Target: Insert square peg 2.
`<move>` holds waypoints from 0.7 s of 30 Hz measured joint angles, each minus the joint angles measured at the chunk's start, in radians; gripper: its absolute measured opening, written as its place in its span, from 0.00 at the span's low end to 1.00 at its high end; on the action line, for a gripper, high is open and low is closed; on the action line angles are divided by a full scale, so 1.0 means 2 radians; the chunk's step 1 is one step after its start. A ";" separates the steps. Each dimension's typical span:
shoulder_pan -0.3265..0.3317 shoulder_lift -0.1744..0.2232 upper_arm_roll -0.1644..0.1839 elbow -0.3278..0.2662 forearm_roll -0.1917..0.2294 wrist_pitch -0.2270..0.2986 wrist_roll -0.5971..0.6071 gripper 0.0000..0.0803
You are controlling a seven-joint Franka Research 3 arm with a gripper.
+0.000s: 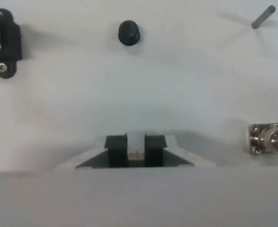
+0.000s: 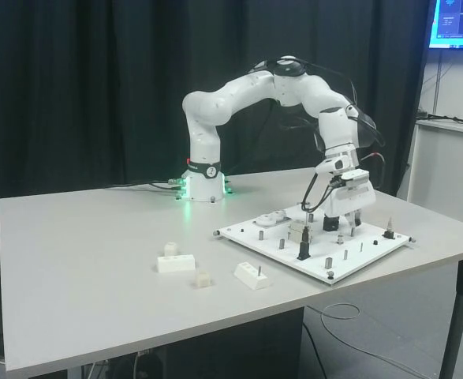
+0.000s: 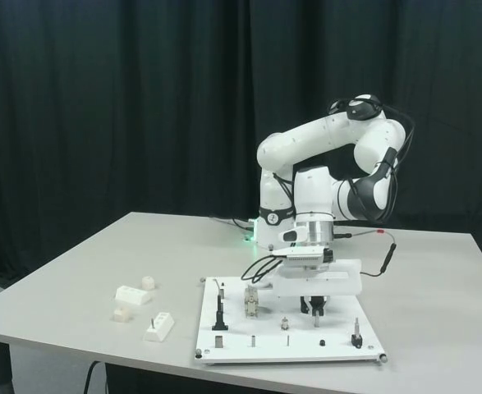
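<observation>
In the wrist view my gripper (image 1: 137,158) is shut on a pale square peg (image 1: 137,144), which stands between the two black fingers (image 1: 116,151). The peg hangs over a bare stretch of the white task board (image 1: 139,90). From the first room view the gripper (image 2: 342,227) points down just above the board (image 2: 247,237), near its far right part. In the second room view the gripper (image 3: 313,309) is low over the board (image 3: 339,349), right of its middle. The hole beneath the peg is hidden by the fingers.
Around the gripper on the board are a black knob (image 1: 128,32), a thin grey pin (image 1: 263,17), a metal connector (image 1: 271,138) and a black socket bracket (image 1: 1,40). Several white blocks (image 2: 175,262) lie on the grey table (image 2: 73,237) left of the board.
</observation>
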 joint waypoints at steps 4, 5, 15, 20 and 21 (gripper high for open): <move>0.001 0.000 -0.001 0.000 -0.003 0.000 0.000 0.09; 0.001 0.000 -0.002 0.000 -0.003 0.000 0.000 0.09; 0.003 0.000 -0.005 0.001 -0.008 0.001 0.000 0.24; 0.004 0.000 -0.007 0.001 -0.011 0.001 0.000 0.90; 0.005 0.000 -0.008 0.001 -0.011 0.001 0.000 0.90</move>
